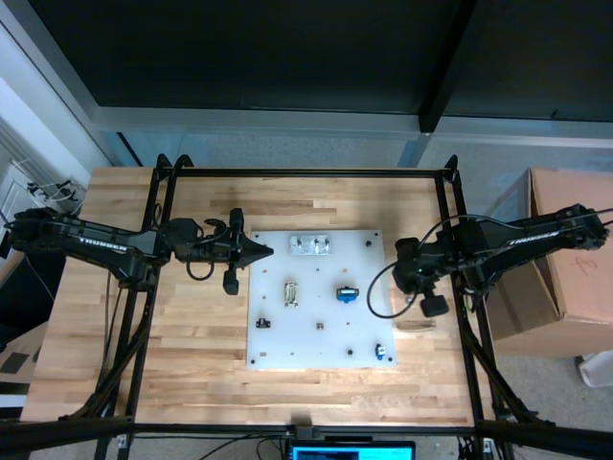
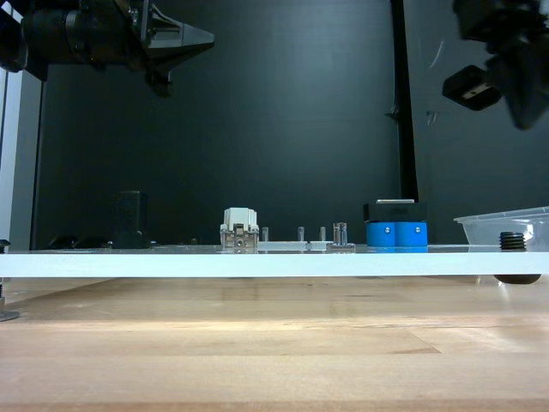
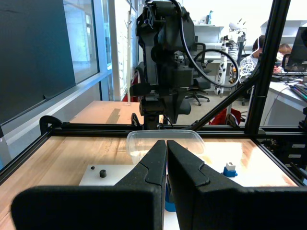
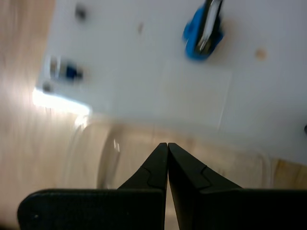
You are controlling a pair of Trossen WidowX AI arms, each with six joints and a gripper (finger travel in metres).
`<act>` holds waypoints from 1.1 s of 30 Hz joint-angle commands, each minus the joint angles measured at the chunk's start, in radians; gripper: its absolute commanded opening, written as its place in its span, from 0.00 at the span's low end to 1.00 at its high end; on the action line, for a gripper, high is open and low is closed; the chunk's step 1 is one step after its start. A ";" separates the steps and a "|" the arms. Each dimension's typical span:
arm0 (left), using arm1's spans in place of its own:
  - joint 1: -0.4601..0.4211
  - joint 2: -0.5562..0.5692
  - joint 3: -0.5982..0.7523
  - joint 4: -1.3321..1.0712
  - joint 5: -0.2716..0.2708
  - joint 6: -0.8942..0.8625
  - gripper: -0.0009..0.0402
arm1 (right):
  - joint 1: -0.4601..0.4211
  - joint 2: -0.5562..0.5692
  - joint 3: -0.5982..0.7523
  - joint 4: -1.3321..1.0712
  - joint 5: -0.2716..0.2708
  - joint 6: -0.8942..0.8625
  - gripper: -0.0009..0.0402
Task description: Pick the M12 nut and place it on its threads and fasten
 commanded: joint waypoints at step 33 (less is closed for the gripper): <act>0.000 0.000 0.000 0.000 0.000 0.000 0.02 | 0.036 0.034 -0.151 -0.060 0.061 -0.936 0.39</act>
